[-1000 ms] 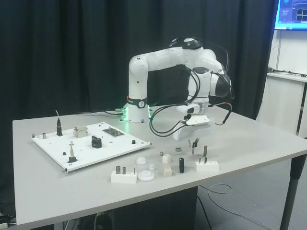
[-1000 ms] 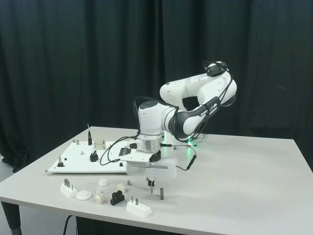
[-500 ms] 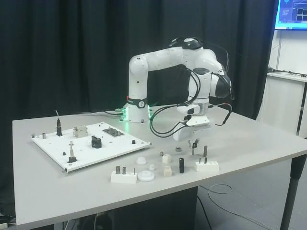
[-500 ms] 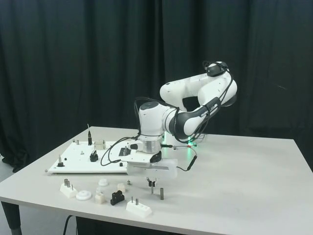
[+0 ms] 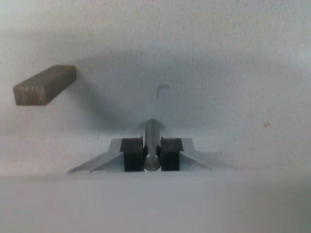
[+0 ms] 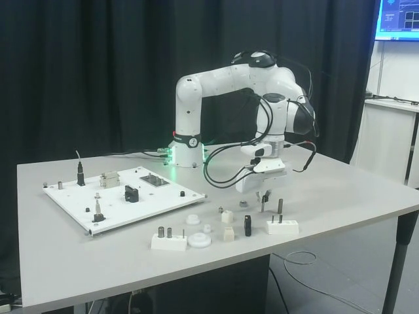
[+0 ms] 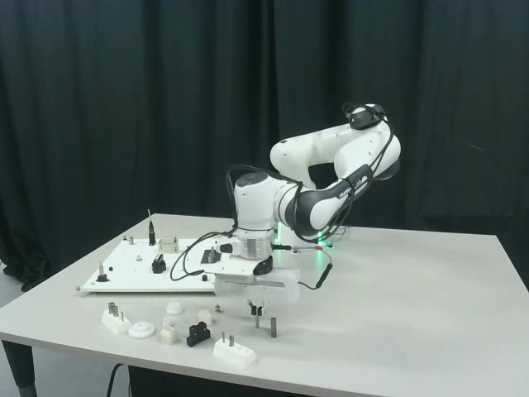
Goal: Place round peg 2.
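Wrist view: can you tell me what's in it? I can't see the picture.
The gripper is shut on a thin grey round peg, held between its two black fingertips above the grey table. A separate small block-shaped bar stands off to one side.

a grey tabletop (image 6: pixel 340 190) carries everything. a white board (image 6: pixel 121 196) lies toward its 9 o'clock side in the first room view, with small black and grey fittings standing on it, among them a black block (image 6: pixel 131 193) near its middle and a thin upright pin (image 6: pixel 80 171) at its far corner. nearer the front edge sit small loose parts: a white block with pegs (image 6: pixel 169 240), a white disc (image 6: pixel 199 241) just beside it, a white block with two pins (image 6: pixel 282 226) well apart at 3 o'clock, and a black upright piece (image 6: pixel 248 225) between them. black curtains (image 7: pixel 165 99) hang behind. a screen (image 6: pixel 398 19) shows at 1 o'clock.
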